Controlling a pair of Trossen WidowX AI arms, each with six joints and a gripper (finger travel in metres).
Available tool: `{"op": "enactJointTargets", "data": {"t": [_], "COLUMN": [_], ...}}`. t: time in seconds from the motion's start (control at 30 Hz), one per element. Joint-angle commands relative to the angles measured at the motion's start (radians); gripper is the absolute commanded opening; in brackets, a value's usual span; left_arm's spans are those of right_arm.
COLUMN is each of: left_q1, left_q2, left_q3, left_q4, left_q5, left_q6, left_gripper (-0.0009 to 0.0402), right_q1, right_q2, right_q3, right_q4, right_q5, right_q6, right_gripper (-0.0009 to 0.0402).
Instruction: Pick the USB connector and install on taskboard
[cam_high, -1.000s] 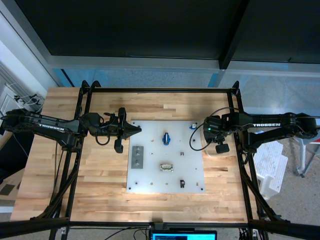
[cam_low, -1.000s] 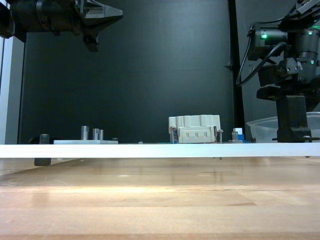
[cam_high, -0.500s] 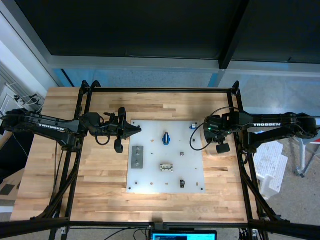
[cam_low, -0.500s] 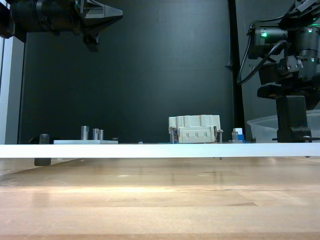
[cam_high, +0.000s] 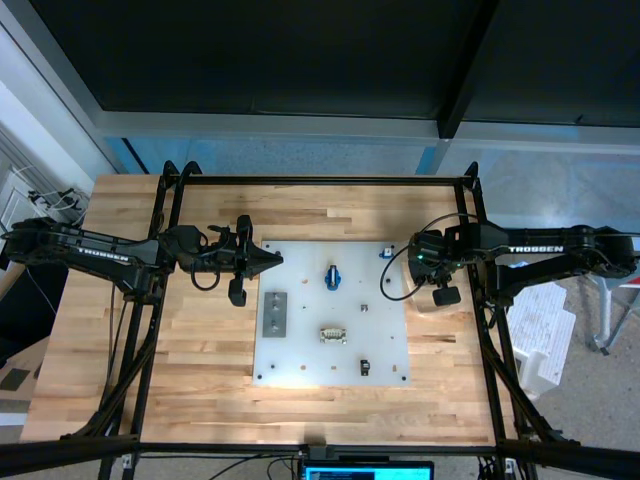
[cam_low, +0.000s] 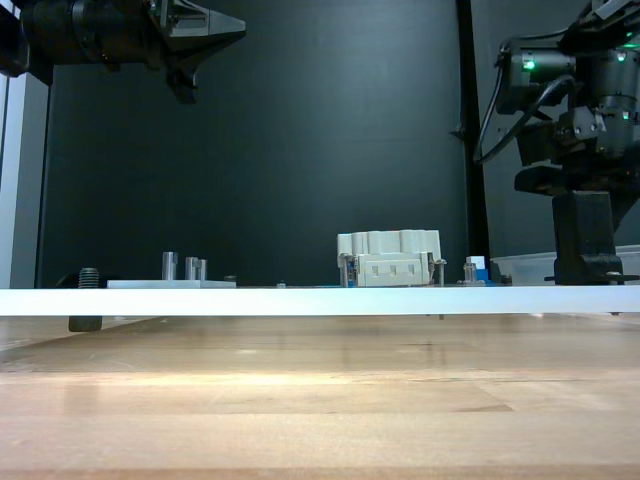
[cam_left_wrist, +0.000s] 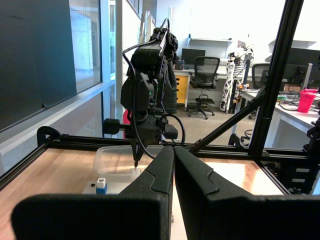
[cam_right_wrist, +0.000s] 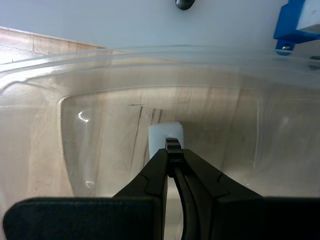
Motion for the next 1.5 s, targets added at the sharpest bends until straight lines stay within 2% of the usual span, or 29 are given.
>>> {"op": "enactJointTargets", "data": {"t": [0.03,0.27,0.47,0.67,0.87,1.03,1.07,1.13,1.2,1.5], "left_q1": [0.0,0.0,0.0,0.0,0.0,0.0,0.0,0.0,0.0,0.0], "left_q2": [0.0,0.0,0.0,0.0,0.0,0.0,0.0,0.0,0.0,0.0], "left_q3": [0.0,0.0,0.0,0.0,0.0,0.0,0.0,0.0,0.0,0.0], "left_q4": [0.0,0.0,0.0,0.0,0.0,0.0,0.0,0.0,0.0,0.0], "left_q5": [0.0,0.0,0.0,0.0,0.0,0.0,0.0,0.0,0.0,0.0], "left_q6": [0.0,0.0,0.0,0.0,0.0,0.0,0.0,0.0,0.0,0.0], "left_gripper": [0.0,0.0,0.0,0.0,0.0,0.0,0.0,0.0,0.0,0.0], "right_q1": [0.008,0.042,0.108,0.22,0.364,0.459,0.475,0.507,0.536,0.609], "right_q2": [0.0,0.0,0.0,0.016,0.057,0.118,0.133,0.164,0.198,0.353], "right_q3": [0.061,0.211,0.29,0.317,0.318,0.347,0.358,0.384,0.414,0.57], "right_q4": [-0.053,-0.18,-0.233,-0.235,-0.189,-0.172,-0.17,-0.167,-0.166,-0.162], "right_q5": [0.001,0.002,0.002,0.002,0.006,0.015,0.023,0.063,0.084,0.082], "right_q6": [0.044,0.14,0.2,0.306,0.436,0.539,0.56,0.592,0.621,0.752], "right_gripper": [0.0,0.0,0.0,0.0,0.0,0.0,0.0,0.0,0.0,0.0]}}
